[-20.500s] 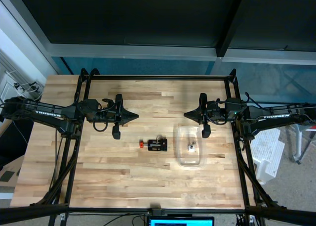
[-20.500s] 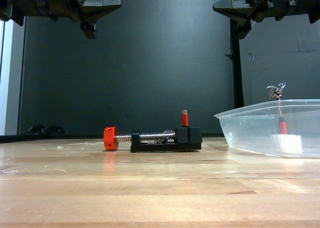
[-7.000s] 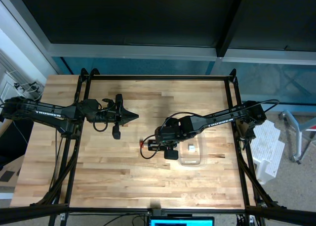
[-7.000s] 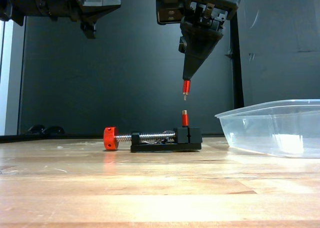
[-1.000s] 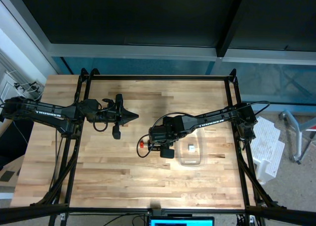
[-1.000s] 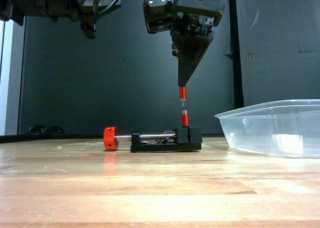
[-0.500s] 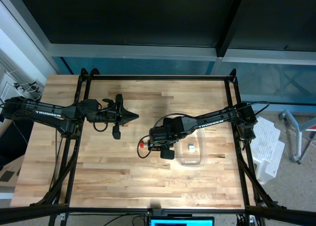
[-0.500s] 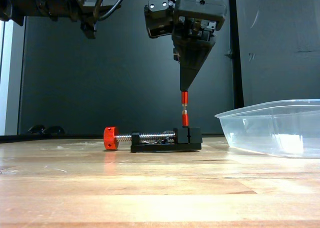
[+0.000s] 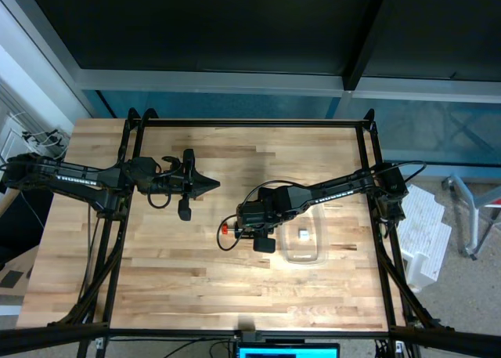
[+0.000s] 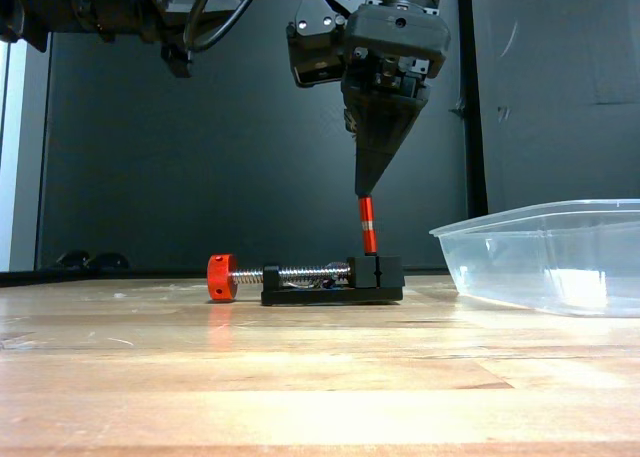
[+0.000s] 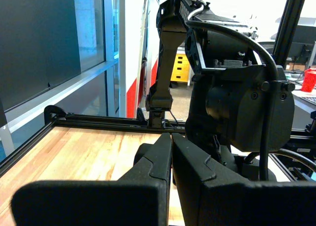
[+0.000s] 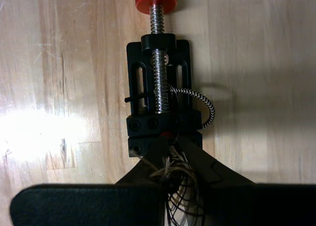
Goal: Pick the rca connector and install on the hub
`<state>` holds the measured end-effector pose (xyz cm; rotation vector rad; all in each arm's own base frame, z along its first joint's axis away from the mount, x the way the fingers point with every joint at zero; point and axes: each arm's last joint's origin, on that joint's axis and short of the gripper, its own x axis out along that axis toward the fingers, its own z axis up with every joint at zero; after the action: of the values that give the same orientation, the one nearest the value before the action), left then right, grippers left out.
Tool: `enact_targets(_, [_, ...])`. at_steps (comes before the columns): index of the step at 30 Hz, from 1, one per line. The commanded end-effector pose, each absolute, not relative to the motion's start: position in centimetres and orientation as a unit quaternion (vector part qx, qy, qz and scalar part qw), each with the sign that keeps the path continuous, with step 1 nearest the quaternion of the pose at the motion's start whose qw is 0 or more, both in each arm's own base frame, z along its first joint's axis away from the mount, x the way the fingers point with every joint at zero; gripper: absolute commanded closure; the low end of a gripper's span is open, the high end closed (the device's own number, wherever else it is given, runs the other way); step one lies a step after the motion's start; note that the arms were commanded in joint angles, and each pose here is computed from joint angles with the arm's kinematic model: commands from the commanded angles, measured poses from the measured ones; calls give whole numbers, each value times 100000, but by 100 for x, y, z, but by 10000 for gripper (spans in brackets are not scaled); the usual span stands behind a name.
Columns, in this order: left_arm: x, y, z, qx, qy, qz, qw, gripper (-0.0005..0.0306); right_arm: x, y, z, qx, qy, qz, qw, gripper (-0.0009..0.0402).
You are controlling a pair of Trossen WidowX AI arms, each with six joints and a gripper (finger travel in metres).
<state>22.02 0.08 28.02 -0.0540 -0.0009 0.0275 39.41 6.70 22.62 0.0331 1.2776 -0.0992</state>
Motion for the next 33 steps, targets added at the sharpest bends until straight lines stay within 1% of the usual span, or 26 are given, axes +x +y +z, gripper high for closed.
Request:
enact_targets(1, [2202,7,2803,-2699,-84,1352,99954,300,3930,669,2196,1660,59941,-4734,79887,393])
enact_targets(12, [2202,7,2803,-2699,-84,1352,99954,300,3925,669,2206,1683,59707,-4740,80061,393])
enact_targets(15, [2202,7,2803,-2699,-65,1353,99954,300,3928,669,2232,1631,59397,-4793,80289,387])
enact_targets(18, [2202,8,2803,-2699,-85,1371,99954,300,3935,669,2272,1590,58907,-4892,80644,363])
enact_targets(27, [2202,7,2803,-2699,-84,1352,99954,300,3896,663,2381,1848,57864,-4757,81399,265])
enact_targets(33, [2202,7,2803,-2699,-65,1353,99954,300,3810,651,2464,818,56970,-3723,82097,224])
